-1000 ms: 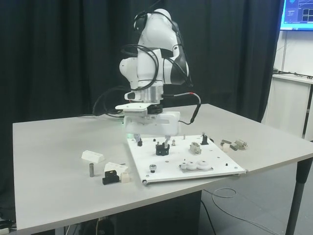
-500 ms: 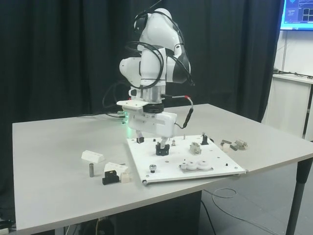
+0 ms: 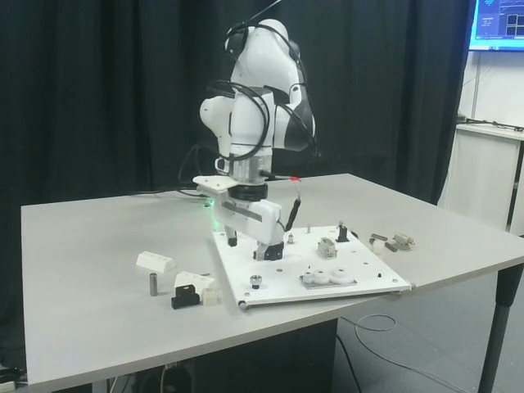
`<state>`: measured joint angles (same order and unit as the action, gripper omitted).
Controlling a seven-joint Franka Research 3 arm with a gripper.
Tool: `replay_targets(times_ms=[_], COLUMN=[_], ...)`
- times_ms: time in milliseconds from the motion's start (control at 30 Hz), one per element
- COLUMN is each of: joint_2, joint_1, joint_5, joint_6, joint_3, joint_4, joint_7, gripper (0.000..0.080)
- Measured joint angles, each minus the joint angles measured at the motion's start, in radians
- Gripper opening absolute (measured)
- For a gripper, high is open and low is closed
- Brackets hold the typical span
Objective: Remove bolt 4.
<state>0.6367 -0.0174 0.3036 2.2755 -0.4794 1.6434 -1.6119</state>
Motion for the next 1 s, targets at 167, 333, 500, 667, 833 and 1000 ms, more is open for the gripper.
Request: replay_targets(times_ms=[167,333,500,667,833,1000], joint_2=[0.019,0.034,0.050,0.069,0.085,0.095], joint_1=[0.000,0.000,0.000,0.000,0.000,0.001], joint_5=[0.006,0.011,0.020,0.030,0.034,0.035], joint_6=[0.014,0.019,0.026,0.029,0.030,0.034], joint_3=[0.006,0.014,0.020,0.021,0.022,0.026], joint_4=[-0.001,-0.007,-0.013,-0.024,-0.032,-0.034], joint_7=[-0.017,-0.025,-0.025,-0.025,-0.025,-0.025], gripper=[0.0800,0.0800,0.0800,0.0800,0.0800,0.0800])
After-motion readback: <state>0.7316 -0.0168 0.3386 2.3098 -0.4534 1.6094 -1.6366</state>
